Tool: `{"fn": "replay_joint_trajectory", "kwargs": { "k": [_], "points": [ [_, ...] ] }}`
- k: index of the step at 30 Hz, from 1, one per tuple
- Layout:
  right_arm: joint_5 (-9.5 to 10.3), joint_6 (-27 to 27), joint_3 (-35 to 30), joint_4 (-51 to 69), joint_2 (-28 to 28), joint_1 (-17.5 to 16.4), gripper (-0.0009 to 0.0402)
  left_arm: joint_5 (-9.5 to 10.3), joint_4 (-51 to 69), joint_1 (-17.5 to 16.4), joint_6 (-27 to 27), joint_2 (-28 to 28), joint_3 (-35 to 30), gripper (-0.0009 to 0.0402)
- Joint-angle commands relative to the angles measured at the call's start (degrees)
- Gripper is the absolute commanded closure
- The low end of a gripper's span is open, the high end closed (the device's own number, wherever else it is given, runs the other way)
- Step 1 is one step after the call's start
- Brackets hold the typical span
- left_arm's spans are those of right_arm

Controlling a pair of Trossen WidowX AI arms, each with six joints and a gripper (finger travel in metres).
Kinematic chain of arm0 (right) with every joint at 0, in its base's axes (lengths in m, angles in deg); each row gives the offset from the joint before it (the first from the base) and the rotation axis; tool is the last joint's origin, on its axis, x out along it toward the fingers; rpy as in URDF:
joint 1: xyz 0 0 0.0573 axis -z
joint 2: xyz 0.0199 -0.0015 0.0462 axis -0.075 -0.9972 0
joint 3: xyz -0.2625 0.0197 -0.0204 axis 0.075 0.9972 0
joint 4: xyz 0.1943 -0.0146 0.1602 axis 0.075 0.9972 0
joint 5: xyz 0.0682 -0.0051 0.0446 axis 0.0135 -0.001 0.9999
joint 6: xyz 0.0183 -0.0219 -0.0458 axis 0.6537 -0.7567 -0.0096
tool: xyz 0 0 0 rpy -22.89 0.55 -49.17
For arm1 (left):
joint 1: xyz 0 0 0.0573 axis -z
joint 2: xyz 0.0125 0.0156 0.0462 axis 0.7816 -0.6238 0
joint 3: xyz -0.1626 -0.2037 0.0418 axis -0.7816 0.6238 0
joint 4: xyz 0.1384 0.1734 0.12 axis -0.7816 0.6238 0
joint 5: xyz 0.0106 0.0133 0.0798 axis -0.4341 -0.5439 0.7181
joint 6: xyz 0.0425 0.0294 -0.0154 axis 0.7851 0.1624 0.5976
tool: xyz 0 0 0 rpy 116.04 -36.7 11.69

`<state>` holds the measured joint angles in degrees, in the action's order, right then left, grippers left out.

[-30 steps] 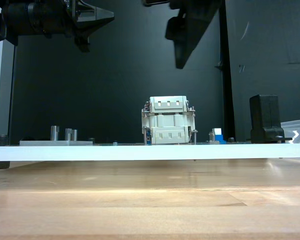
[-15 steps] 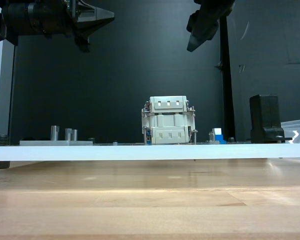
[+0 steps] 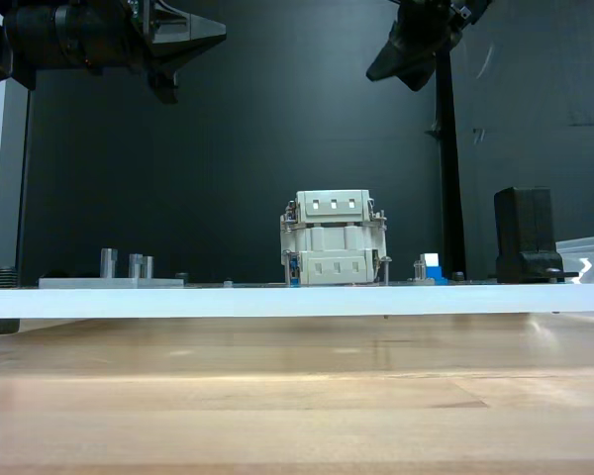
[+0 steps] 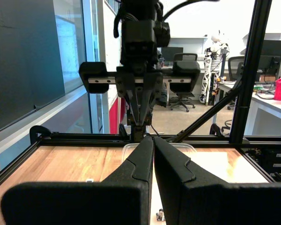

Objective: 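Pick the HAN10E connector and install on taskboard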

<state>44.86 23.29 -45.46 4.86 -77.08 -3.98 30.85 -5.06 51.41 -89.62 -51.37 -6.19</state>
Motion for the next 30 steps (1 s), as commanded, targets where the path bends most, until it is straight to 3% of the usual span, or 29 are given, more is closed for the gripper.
{"fn": "replay_joint_trajectory", "kwargs": {
  "k": [1, 4, 7, 17, 30],
  "points": [
    [0.20, -0.8, 3.2, -6.0, 2.1, 0.6, 0.0395, -0.02, 0.0, 0.0, 0.0, 0.0, 0.0, 0.0392],
    [0.31, -0.8, 6.4, -12.8, 3.9, 0.7, 0.0394, -0.02, 0.0, 0.0, 0.0, 0.0, 0.0, 0.0392],
    [1.73, -0.3, 9.7, -20.7, 5.3, 0.7, 0.0394, -0.02, 0.0, 0.0, 0.0, 0.0, 0.0, 0.0392],
    [1.53, 1.6, 19.5, -44.0, 6.8, 0.7, 0.0393, -0.02, 0.0, 0.0, 0.0, 0.0, 0.0, 0.0392],
    [0.61, 4.3, 26.2, -56.8, 6.8, 0.7, 0.0393, -0.02, 0.0, 0.0, 0.0, 0.0, 0.0, 0.0392]
  ]
}}
